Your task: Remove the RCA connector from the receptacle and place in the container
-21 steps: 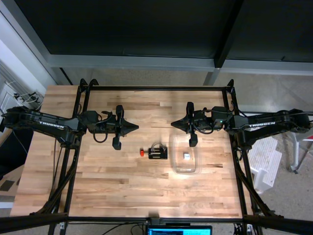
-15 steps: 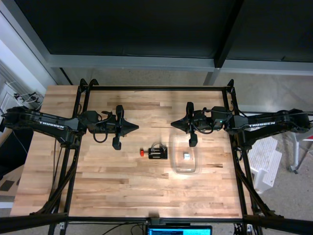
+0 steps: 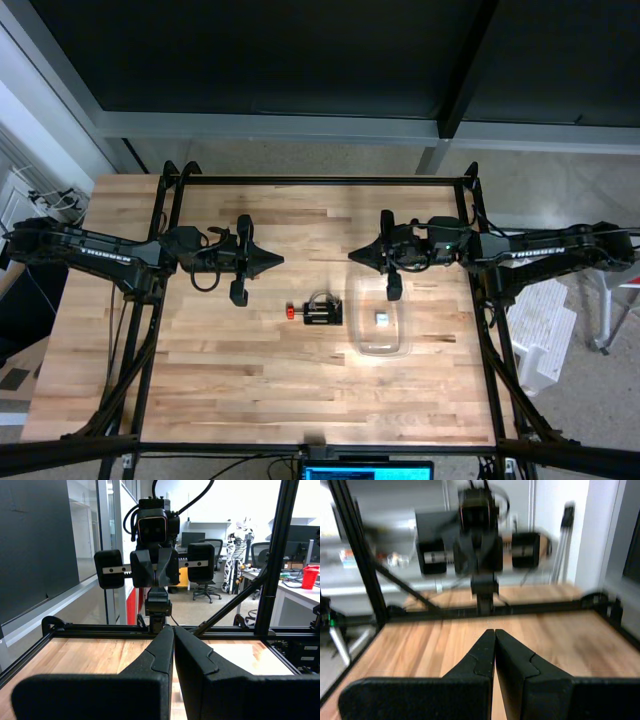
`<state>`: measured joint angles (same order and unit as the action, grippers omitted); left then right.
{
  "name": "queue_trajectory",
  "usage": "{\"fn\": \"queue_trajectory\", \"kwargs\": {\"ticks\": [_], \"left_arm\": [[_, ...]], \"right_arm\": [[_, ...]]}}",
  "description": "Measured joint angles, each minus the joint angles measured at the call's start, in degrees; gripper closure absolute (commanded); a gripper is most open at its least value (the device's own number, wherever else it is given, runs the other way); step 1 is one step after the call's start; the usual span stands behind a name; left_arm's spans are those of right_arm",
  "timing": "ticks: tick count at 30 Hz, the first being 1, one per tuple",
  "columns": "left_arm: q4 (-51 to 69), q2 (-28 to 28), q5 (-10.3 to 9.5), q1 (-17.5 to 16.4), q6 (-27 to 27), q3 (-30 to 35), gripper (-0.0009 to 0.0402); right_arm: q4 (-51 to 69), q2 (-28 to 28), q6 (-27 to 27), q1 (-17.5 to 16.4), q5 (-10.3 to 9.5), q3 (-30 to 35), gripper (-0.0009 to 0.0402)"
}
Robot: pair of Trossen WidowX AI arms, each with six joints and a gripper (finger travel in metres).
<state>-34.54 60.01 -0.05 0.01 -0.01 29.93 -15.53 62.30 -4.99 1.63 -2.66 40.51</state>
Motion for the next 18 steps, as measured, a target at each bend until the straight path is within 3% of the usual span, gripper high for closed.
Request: {"fn": "queue_trajectory", "kwargs": {"ticks": [9, 13, 18], "left_arm": [[0.02, 0.00, 0.02, 0.00, 0.00, 0.00, 0.0393], [0.02, 0.00, 0.02, 0.00, 0.02, 0.02, 0.0393], [0.02, 0.00, 0.00, 0.00, 0.00, 0.00, 0.0393]], "right_arm": [[26.88, 0.92, -0.04, -2.12, 0.04, 10.21, 0.0393], [36.59, 3.54, 0.28, -3.69, 1.53, 14.99, 0.0393], [47.78, 8.52, 1.05, -5.16, 1.64, 21.31, 0.0393]]}}
